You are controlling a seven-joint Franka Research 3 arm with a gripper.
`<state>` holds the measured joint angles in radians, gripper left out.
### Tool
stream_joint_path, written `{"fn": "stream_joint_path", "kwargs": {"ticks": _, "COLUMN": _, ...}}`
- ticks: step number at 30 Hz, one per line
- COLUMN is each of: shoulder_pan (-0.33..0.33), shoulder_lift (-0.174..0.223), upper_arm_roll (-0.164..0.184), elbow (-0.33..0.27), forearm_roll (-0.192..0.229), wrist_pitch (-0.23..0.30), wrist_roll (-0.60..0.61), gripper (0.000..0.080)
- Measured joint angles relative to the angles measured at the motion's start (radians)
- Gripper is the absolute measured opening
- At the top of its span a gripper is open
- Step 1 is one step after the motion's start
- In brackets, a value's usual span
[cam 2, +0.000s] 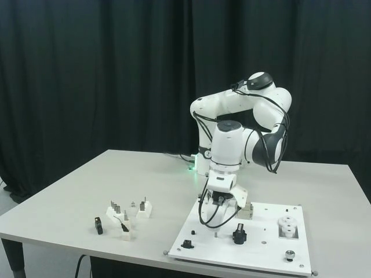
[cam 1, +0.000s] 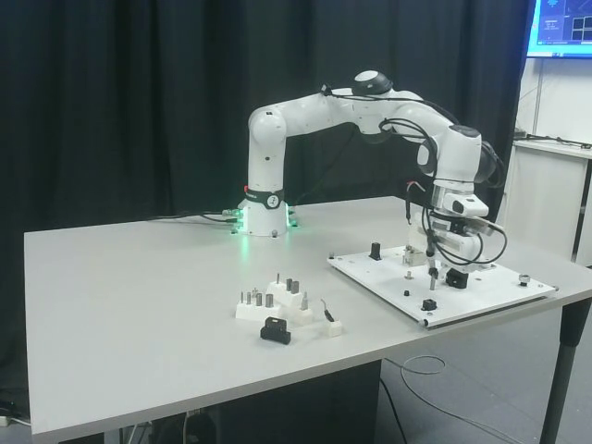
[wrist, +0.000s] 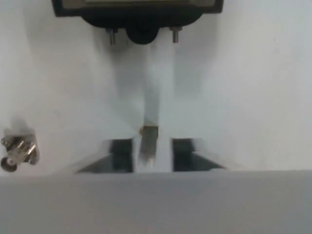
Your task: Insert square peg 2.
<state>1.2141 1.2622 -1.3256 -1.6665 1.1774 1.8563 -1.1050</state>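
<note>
A slim peg (wrist: 148,144) is being clenched between the gripper (wrist: 151,153) fingers above the white board (cam 1: 481,289), right of centre.

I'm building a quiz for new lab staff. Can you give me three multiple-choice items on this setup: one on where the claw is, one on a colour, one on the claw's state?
1. Where is the claw?
A. low over the white board
B. raised high overhead
C. down by the floor

2. What colour is the light at the arm's base?
A. white
B. green
C. black

3. What state is the claw in?
A. open and empty
B. shut on a peg
C. out of every view

Answers:
1 A: both room views show it just above the board.
2 B: a green glow rings the base.
3 B: the wrist view shows the peg pinched between both fingertips.
</note>
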Motion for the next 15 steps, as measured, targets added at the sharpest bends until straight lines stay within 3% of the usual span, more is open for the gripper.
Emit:
{"fn": "stream_joint_path", "kwargs": {"ticks": 2, "shoulder_pan": 0.0, "shoulder_lift": 0.0, "upper_arm_roll": -0.001, "elbow": 0.0, "forearm_roll": -0.002, "wrist_pitch": 0.0, "wrist_roll": 0.0, "gripper": 0.0067}}
{"fn": "stream_joint_path", "kwargs": {"ticks": 3, "shoulder_pan": 0.0, "shoulder_lift": 0.0, "upper_arm_roll": -0.001, "elbow": 0.0, "forearm_roll": -0.004, "wrist_pitch": 0.0, "wrist_roll": 0.0, "gripper": 0.0309}}
{"fn": "stream_joint_path", "kwargs": {"ticks": 12, "shoulder_pan": 0.003, "shoulder_lift": -0.002, "upper_arm_roll": -0.021, "elbow": 0.003, "forearm_roll": -0.027, "wrist_pitch": -0.012, "wrist_roll": 0.014, "gripper": 0.0309}}
{"fn": "stream_joint_path", "kwargs": {"ticks": 13, "shoulder_pan": 0.004, "shoulder_lift": -0.003, "upper_arm_roll": -0.027, "elbow": 0.003, "forearm_roll": -0.029, "wrist_pitch": -0.018, "wrist_roll": 0.016, "gripper": 0.0756}}
{"fn": "stream_joint_path", "kwargs": {"ticks": 15, "shoulder_pan": 0.006, "shoulder_lift": -0.003, "upper_arm_roll": -0.039, "elbow": 0.004, "forearm_roll": -0.035, "wrist_pitch": -0.032, "wrist_roll": 0.019, "gripper": 0.0756}}
